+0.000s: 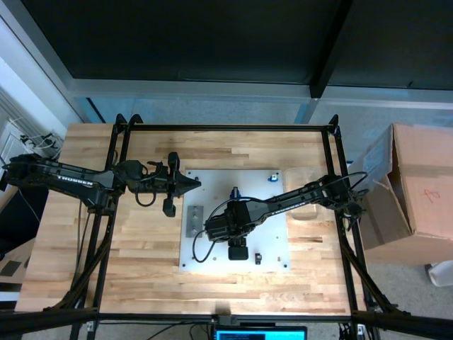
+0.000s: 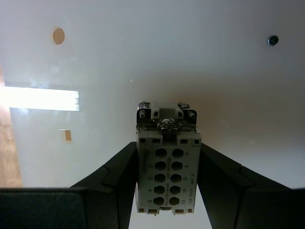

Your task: Remove the HAN10E connector from the taskboard and place in the container

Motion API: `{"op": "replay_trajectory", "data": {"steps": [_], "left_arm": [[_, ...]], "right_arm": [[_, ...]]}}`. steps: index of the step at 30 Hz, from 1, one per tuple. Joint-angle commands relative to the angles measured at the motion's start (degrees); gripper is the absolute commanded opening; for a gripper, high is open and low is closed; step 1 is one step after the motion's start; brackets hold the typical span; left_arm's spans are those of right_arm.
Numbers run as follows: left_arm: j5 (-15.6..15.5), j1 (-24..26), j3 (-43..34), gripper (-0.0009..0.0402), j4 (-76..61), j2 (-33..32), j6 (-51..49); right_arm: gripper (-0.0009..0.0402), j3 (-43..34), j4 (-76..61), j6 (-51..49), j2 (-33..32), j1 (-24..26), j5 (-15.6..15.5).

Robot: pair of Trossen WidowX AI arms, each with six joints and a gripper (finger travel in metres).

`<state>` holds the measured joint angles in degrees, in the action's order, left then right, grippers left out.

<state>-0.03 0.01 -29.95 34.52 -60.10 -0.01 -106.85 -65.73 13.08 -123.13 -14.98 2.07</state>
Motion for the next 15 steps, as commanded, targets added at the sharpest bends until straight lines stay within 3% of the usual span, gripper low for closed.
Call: {"op": "replay_trajectory", "data": {"steps": [1,15], "left_arm": [[0.0,0.0,0.0,0.0,0.0,0.0,0.0],[0.0,0.0,0.0,0.0,0.0,0.0,0.0]], "right_arm": [[0.0029,0.0,0.0,-0.1,0.7,0.0,-0.1],[0.0035,-1.8,-2.5,0.0,4.2,0.0,-0.1]]}}
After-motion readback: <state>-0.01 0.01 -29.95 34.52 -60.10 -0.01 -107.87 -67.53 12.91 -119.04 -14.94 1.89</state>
